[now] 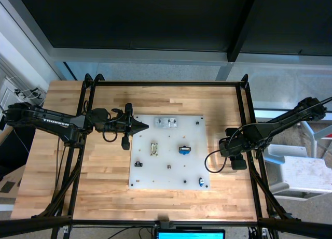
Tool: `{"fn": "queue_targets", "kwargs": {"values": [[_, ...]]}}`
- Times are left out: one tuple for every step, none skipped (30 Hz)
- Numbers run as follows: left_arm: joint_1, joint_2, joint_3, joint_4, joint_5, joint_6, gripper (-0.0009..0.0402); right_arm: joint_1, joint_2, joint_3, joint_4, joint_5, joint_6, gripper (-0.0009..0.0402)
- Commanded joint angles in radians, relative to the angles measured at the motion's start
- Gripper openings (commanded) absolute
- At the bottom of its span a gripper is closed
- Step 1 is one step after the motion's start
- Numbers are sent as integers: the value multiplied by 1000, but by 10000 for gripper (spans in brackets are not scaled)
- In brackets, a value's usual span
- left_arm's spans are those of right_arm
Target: Unfasten the M12 fastener and place in the container
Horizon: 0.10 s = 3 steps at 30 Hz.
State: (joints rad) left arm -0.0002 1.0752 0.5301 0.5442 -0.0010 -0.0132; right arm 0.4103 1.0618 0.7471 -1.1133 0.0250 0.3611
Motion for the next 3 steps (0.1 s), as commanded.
{"fn": "queue_targets", "kwargs": {"values": [[0,0,0,0,0,0,0,0,0,0,0,0,0,177],[0,0,0,0,0,0,0,0,0,0,0,0,0,177],[0,0,0,0,0,0,0,0,0,0,0,0,0,177]]}}
